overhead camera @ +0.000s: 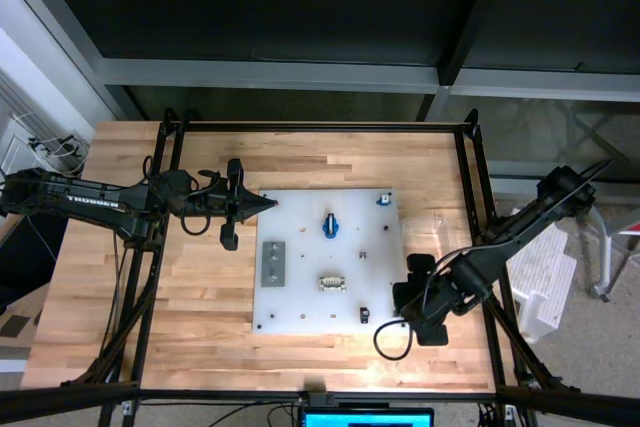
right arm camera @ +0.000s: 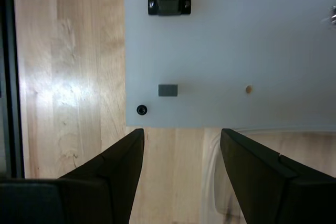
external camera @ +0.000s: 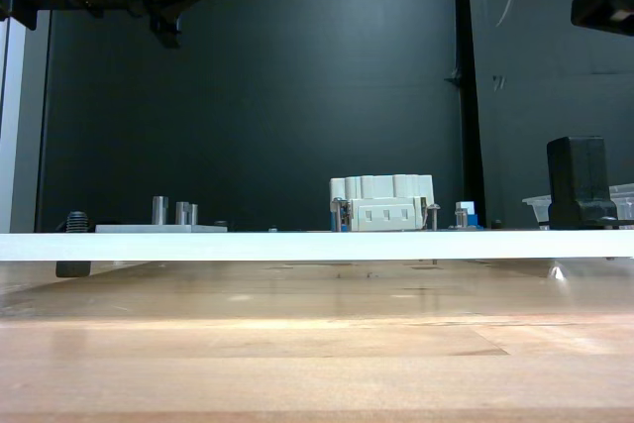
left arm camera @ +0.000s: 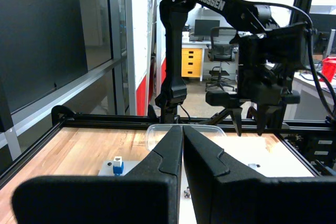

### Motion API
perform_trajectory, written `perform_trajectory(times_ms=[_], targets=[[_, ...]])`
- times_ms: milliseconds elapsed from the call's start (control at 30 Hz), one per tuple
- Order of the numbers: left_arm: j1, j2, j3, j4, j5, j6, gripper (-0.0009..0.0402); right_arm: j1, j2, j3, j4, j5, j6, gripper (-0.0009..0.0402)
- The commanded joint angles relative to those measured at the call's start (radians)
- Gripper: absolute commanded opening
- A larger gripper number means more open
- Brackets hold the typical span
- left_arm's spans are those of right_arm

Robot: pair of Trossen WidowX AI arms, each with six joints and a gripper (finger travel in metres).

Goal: Pick the 16mm bar and install on taskboard

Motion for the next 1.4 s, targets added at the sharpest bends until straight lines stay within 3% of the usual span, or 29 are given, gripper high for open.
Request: perform_trajectory(times_ms=[33, 400, 533, 633, 867, 1100, 1400], targets=[[0.000, 0.000, 0.000, 0.000, 0.000, 0.000, 0.0000, -0.024, -0.024, -0.005, 0.001, 0.008, -0.021, 0.0175], [0.000, 0.000, 0.000, 0.000, 0.000, 0.000, 0.0000, -0.195, -0.159, -0.055, 0.087, 0.010, -0.200, 0.0073], [0.000, 0.000, 0.000, 0.000, 0.000, 0.000, 0.0000, -0.277, -0.200, -0.056, 0.108, 0.062, -0.286, 0.0031], [0.000, 0.000, 0.000, 0.000, 0.000, 0.000, 0.0000, -0.349, -0.229, -0.056, 0.141, 0.058, -0.374, -0.0004], [0.000, 0.000, 0.000, 0.000, 0.000, 0.000, 0.0000, -0.482, -0.289, -0.056, 0.278, 0.048, -0.543, -0.0001], [0.000, 0.000, 0.000, 0.001, 0.000, 0.000, 0.0000, -0.603, -0.348, -0.128, 0.543, -0.058, -0.607, 0.0000], [0.000, 0.000, 0.000, 0.000, 0.000, 0.000, 0.0000, -0.667, -0.423, -0.284, 0.857, -0.090, -0.635, 0.0000]])
